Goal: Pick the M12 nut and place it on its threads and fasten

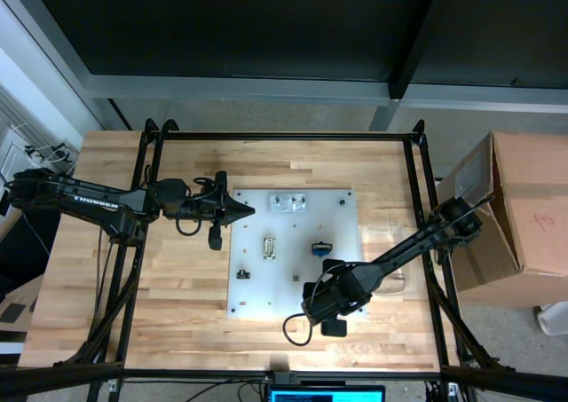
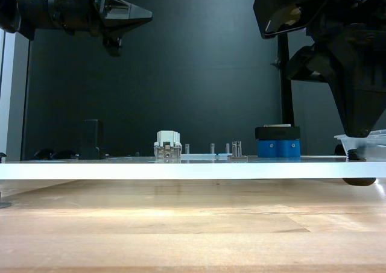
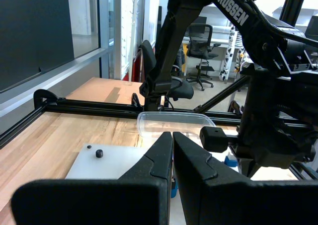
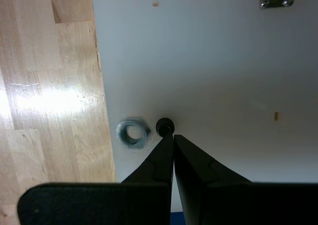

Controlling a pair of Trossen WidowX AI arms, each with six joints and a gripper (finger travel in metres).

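— Where's the nut?
— On my right wrist feed I see a small silver nut (image 4: 133, 132) lying flat and free on the board (image 4: 223, 61), hole up, just beside the stud (image 4: 165, 126), not on it.
— And the stud?
— Black, upright, nothing on top. The nut sits between it and the board's edge.

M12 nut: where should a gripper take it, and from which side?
Probably across two opposite outer sides, from straight above: the M12 nut lies flat, hole up, on the white board beside its stud. Right gripper, shut, hangs at the stud; left gripper, shut, over the board's left edge.
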